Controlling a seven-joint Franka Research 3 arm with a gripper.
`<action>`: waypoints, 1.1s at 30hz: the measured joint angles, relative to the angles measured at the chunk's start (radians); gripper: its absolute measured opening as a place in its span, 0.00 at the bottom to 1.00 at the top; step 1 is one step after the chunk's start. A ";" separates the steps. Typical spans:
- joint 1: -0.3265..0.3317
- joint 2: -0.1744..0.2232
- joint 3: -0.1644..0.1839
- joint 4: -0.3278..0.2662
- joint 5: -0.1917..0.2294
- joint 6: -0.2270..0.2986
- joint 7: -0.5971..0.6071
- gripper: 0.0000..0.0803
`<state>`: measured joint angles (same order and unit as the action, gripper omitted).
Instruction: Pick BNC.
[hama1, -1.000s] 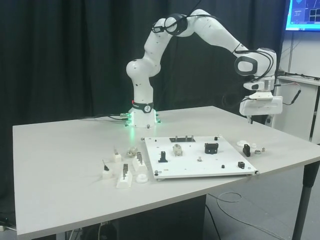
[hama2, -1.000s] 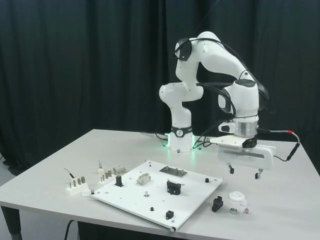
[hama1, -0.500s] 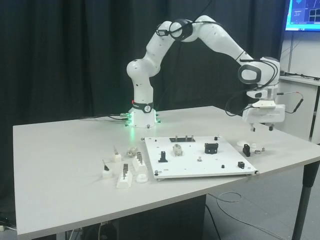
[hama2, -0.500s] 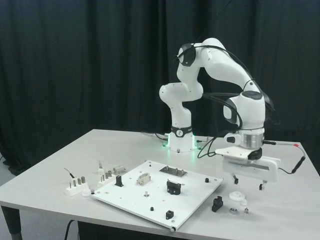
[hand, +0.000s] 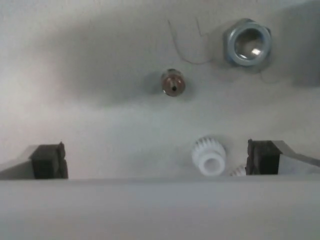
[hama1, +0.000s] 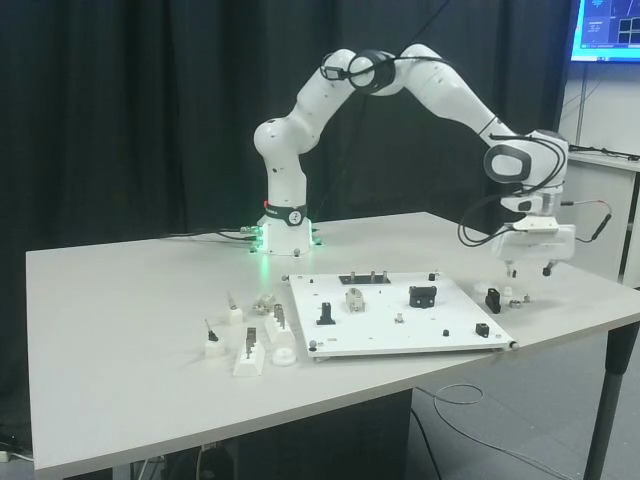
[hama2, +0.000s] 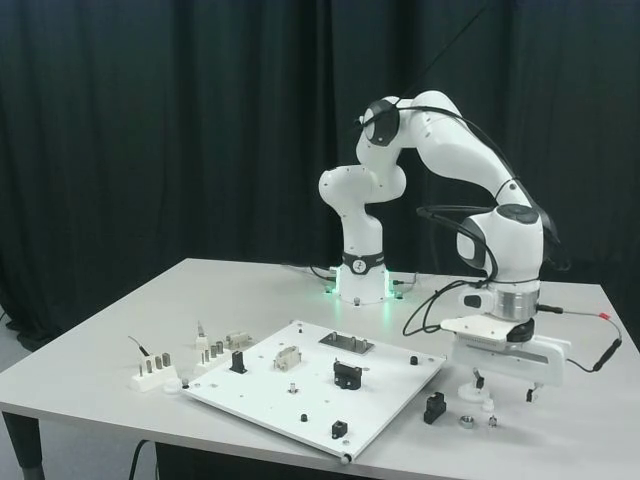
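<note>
Because the empty, wide-open gripper (hand: 155, 159) hangs with the white gear (hand: 209, 156) nearer than the connector (hand: 173, 82), it may grab the gear.

1st room cam: stands off the table's (hama1: 120, 330) front edge, well back, facing the arm (hama1: 420, 85) and black curtain. 2nd room cam: off another edge of the table (hama2: 120, 340), also far, arm base (hama2: 362, 285) near the far edge. Both share the white board (hama1: 395, 315), arm and tabletop. Wrist cam: v. close, looks straight down at grey tabletop (hand: 100, 125) past both fingertips (hand: 47, 161).
</note>
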<state>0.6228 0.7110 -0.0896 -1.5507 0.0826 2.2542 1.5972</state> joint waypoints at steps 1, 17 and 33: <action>0.000 0.005 0.000 0.005 0.000 0.000 0.001 1.00; 0.002 0.067 -0.015 0.059 0.001 0.000 0.010 1.00; 0.002 0.121 -0.030 0.095 0.030 0.025 0.020 1.00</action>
<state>0.6248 0.8317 -0.1195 -1.4554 0.1127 2.2796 1.6173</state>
